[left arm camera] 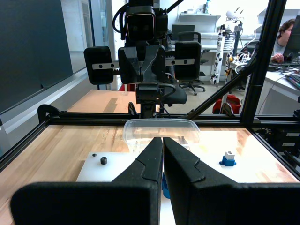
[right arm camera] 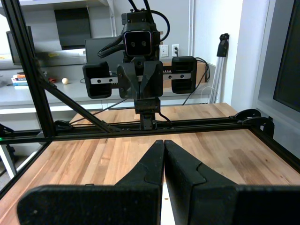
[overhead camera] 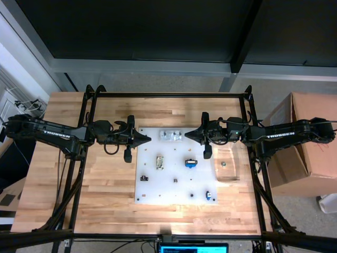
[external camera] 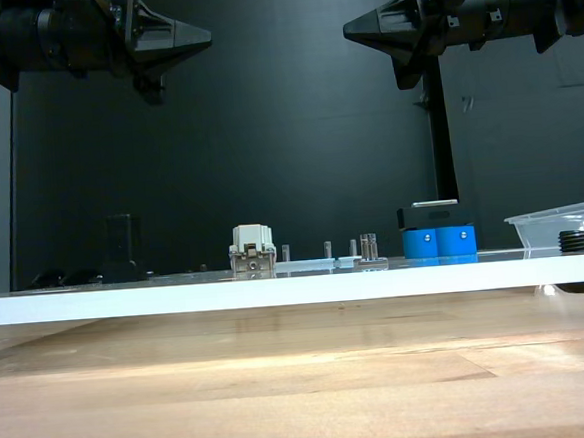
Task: Pick the M12 nut and place it on its threads and fasten
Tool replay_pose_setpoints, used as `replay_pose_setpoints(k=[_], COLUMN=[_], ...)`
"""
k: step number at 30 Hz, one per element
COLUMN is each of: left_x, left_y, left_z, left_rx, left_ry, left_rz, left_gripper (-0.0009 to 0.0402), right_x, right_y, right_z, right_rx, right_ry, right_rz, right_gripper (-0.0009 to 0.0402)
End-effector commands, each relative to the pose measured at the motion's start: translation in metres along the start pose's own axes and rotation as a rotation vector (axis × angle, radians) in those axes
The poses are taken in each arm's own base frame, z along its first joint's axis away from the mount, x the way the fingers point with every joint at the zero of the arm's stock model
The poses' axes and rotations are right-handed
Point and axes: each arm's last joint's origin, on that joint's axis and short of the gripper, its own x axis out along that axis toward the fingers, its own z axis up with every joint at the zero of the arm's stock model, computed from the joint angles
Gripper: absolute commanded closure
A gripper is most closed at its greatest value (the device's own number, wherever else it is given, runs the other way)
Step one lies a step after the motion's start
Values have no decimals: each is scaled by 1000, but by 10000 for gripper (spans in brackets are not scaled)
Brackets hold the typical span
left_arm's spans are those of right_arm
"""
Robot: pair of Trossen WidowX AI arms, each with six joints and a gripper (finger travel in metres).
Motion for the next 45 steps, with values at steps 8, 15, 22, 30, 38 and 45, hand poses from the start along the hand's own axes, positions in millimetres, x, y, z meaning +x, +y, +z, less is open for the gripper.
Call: replay_pose_setpoints(k=[8,15,22,30,38,45], left_x=[0,0,0,0,0,0], left_y=[0,0,0,0,0,0], left_z=[0,0,0,0,0,0], left_rx=[0,0,0,0,0,0], left_ry=[0,0,0,0,0,0], left_rz=[0,0,0,0,0,0], left_gripper=[393,393,393,393,393,393], right_x=[0,-4,-19,-50,-69,-79], right_y=[0,6,15,20,19,20], right_z=[1,4,14,24,17,11], right_rx=[0,-74,-301,-601,-726,-850], right_ry=[-11,202,626,965,1159,1329], right_rz=[2,90,190,424,583,624], right_gripper=[393,393,393,393,392,355])
